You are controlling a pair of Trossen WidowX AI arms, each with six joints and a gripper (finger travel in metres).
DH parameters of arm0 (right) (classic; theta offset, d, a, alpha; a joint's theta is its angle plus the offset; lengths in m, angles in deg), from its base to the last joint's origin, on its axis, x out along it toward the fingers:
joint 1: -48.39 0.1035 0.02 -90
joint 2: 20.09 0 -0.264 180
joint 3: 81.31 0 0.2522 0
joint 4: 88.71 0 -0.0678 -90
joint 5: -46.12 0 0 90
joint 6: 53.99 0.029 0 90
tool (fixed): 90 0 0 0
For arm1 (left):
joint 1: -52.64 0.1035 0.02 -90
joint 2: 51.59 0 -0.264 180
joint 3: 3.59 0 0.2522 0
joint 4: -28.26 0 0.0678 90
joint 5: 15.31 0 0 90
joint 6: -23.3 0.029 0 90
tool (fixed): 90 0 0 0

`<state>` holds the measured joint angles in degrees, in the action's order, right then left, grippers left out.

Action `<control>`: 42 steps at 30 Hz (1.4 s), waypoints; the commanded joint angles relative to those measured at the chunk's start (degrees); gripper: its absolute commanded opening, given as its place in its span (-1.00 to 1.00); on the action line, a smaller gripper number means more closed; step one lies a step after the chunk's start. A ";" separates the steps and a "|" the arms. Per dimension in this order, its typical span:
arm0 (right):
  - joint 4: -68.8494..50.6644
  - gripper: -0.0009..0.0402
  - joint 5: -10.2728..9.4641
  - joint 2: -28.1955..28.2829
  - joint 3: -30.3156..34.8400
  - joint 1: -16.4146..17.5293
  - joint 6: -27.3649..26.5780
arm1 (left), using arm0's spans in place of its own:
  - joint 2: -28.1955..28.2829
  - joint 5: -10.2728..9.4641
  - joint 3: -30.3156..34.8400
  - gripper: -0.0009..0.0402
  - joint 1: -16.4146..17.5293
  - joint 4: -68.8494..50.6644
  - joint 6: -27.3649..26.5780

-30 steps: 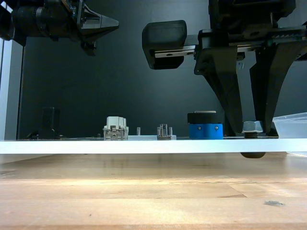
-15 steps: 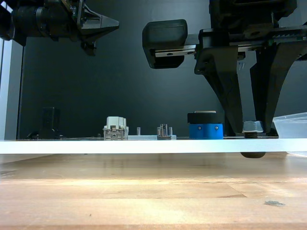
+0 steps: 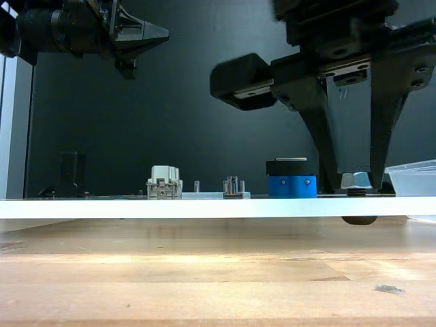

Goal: Pick the M12 fastener and fasten on the M12 threads

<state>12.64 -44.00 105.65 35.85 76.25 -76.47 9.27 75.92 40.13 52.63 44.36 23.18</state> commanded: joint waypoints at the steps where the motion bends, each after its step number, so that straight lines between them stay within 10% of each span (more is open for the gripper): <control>1: 0.13 -0.82 0.09 -0.07 0.02 -0.02 13.40 | 0.00 0.02 0.00 -0.96 0.02 0.00 0.02; 27: 0.57 -0.82 0.11 -0.07 0.00 -0.11 110.46 | 0.00 0.02 0.00 -0.96 0.00 0.00 0.02; 42: 0.92 -0.82 0.11 -0.07 0.00 -0.11 149.06 | 0.00 0.02 0.00 -0.96 0.02 -0.02 0.02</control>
